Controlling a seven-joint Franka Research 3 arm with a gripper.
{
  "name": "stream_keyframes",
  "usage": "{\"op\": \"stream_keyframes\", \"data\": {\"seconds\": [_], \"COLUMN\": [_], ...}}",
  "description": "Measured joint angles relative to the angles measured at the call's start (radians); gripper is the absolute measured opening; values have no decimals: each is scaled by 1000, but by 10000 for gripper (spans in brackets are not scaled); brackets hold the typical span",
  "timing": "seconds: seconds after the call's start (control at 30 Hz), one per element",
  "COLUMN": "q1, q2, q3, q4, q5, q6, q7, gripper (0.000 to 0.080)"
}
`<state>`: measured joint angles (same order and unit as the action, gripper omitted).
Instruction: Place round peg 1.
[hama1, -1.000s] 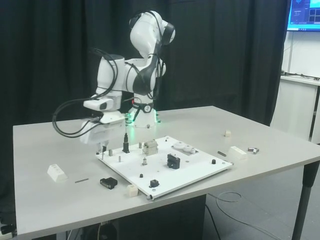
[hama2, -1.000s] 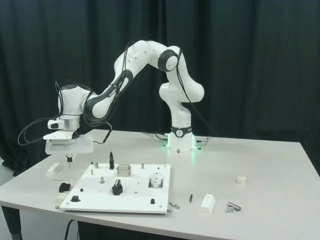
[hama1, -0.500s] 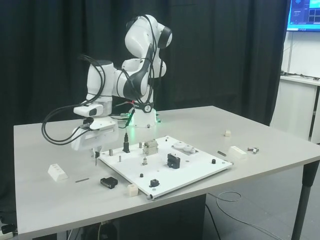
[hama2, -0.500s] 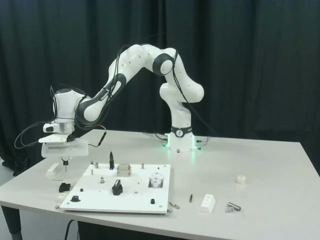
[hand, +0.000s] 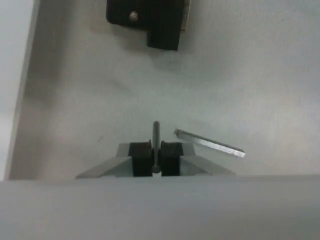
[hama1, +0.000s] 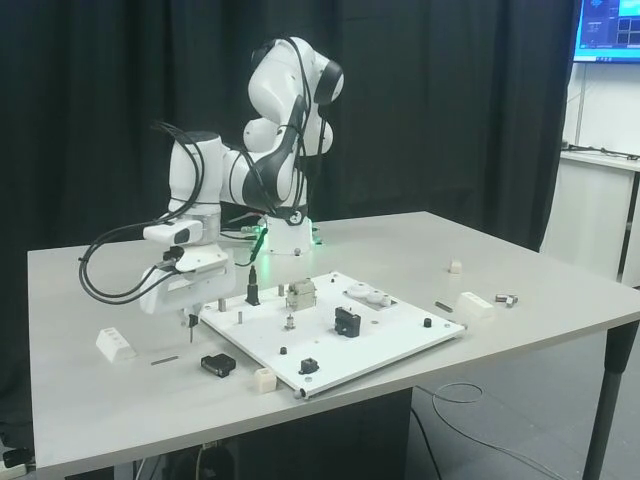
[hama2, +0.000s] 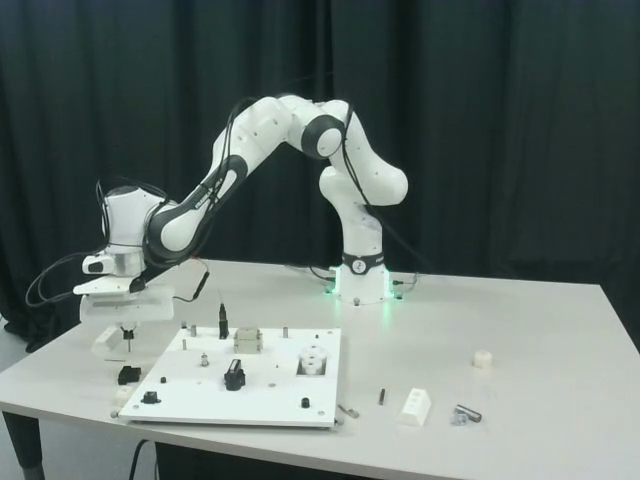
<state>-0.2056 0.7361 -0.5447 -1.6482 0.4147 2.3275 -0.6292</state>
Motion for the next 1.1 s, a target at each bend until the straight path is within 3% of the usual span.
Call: {"op": "stream_keyframes", "data": {"seconds": [0.7,0.73,0.9,0.93,1.1], "q1": [-13,-13,-15,-15,-19], "q2": [74,75,81,82,85], "q3": [1,1,2,2,2], "q4": [66,67,75,77,83], "q5": [63,65,67,67,67], "q6": [0,0,0,0,0], "q7": [-23,-23,-23,-23,-23], "gripper": [32,236,236,611,611]}}
